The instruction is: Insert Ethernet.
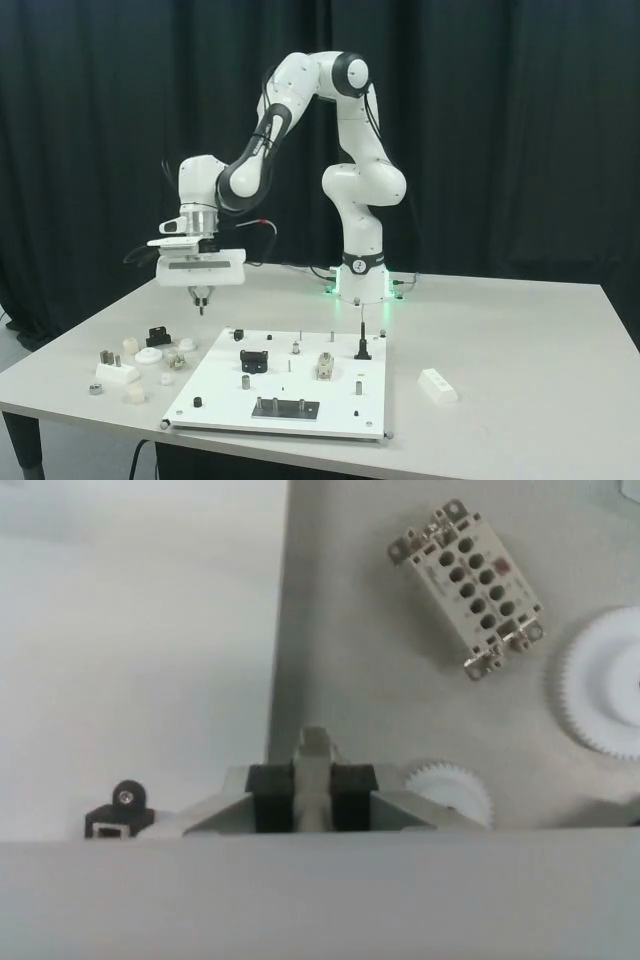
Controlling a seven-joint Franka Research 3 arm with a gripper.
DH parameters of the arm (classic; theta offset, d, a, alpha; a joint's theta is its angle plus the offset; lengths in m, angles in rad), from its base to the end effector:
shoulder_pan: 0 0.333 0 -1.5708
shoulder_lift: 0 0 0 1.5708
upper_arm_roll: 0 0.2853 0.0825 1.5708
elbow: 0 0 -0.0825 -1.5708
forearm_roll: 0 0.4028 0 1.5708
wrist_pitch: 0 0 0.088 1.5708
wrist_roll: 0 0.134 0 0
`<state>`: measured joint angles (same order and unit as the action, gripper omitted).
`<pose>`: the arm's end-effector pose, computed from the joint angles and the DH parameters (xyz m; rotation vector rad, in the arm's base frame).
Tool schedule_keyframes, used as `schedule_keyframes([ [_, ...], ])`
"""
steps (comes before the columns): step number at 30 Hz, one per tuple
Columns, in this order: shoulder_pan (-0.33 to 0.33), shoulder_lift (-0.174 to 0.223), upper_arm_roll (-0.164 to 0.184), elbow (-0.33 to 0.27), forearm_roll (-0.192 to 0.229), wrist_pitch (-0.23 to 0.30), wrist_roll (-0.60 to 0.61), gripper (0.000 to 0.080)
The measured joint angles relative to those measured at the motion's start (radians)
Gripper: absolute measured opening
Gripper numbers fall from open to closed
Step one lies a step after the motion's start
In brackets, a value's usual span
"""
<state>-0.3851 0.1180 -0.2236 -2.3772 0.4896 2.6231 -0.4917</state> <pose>0.4290 -0.3075 0.2141 -2.8804 0.7739 -0.3598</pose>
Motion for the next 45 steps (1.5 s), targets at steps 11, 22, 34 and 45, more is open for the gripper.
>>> schedule_keyframes([
  [11, 0.029, -0.009, 0.000, -0.035, -0.003, 0.017, -0.017, 0.0075],
  [22, 0.034, -0.010, 0.000, -0.043, -0.056, 0.000, -0.017, 0.0075],
  [34, 0.033, -0.045, -0.007, -0.069, -0.138, -0.048, 0.034, 0.0075],
  [45, 0.041, -0.091, 0.000, -0.101, -0.203, -0.104, 0.217, 0.0075],
])
